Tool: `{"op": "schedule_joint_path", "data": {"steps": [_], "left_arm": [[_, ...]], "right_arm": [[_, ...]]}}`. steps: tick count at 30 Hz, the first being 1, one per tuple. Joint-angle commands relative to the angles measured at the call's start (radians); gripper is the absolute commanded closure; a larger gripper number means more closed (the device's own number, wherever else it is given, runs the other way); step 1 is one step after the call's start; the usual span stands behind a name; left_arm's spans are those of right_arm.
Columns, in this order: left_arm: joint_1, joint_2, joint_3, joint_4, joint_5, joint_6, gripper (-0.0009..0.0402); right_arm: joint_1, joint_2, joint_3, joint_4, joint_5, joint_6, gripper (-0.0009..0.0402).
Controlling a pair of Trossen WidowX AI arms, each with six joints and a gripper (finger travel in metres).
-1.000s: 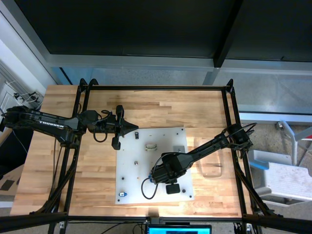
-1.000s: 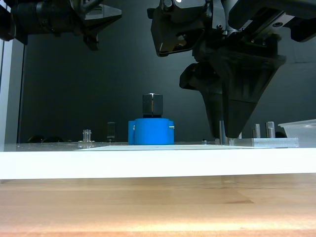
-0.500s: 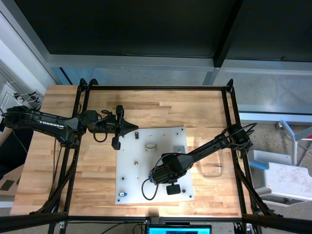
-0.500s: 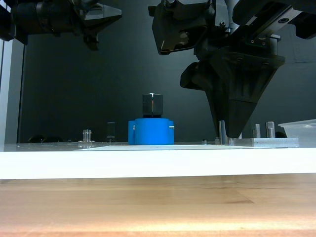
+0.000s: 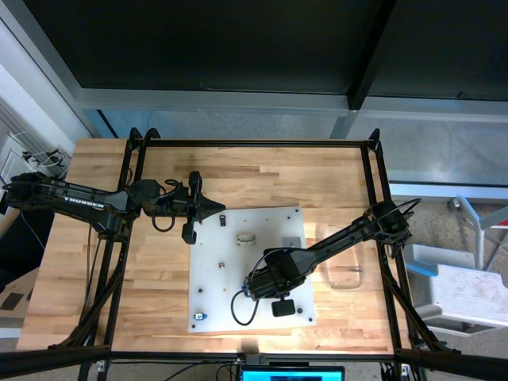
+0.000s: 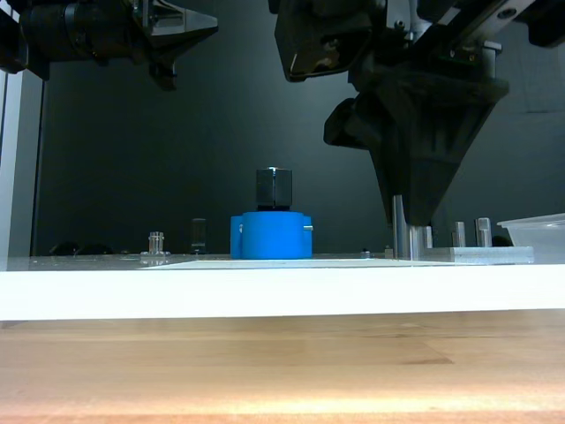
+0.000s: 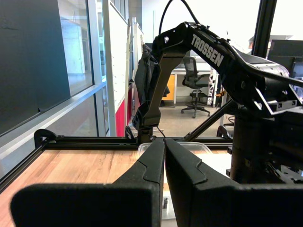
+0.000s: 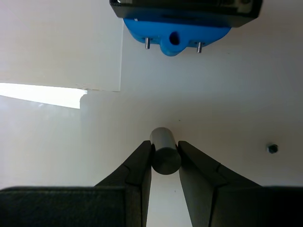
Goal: Pick the 16mm cylinder and place it in the container
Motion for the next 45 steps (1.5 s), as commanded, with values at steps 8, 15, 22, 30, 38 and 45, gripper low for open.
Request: {"op": "schedule_joint_path", "data": {"steps": [8, 15, 22, 30, 38, 45], "left_arm": [[0.0, 0.0, 0.0, 0.0, 0.0, 0.0, 0.0393], [0.0, 0.0, 0.0, 0.0, 0.0, 0.0, 0.0393], [0.0, 0.0, 0.0, 0.0, 0.0, 0.0, 0.0393], [0.0, 0.0, 0.0, 0.0, 0.0, 0.0, 0.0393], [0.0, 0.0, 0.0, 0.0, 0.0, 0.0, 0.0393], [0.0, 0.0, 0.0, 0.0, 0.0, 0.0, 0.0393]], "right_arm": [[0.0, -0.06, 0.001, -0.028, 0.002, 0.001, 0.0364], [0.0, -0.124, 0.001, -0.082, 0.002, 0.005, 0.0364], [0.0, -0.196, -0.023, -0.149, 0.004, 0.058, 0.0364], [0.0, -0.313, -0.15, -0.14, 0.01, 0.168, 0.0364], [0.003, -0.437, -0.294, -0.126, 0.01, 0.248, 0.0364], [0.009, -0.531, -0.395, -0.115, 0.01, 0.278, 0.0364]]}}
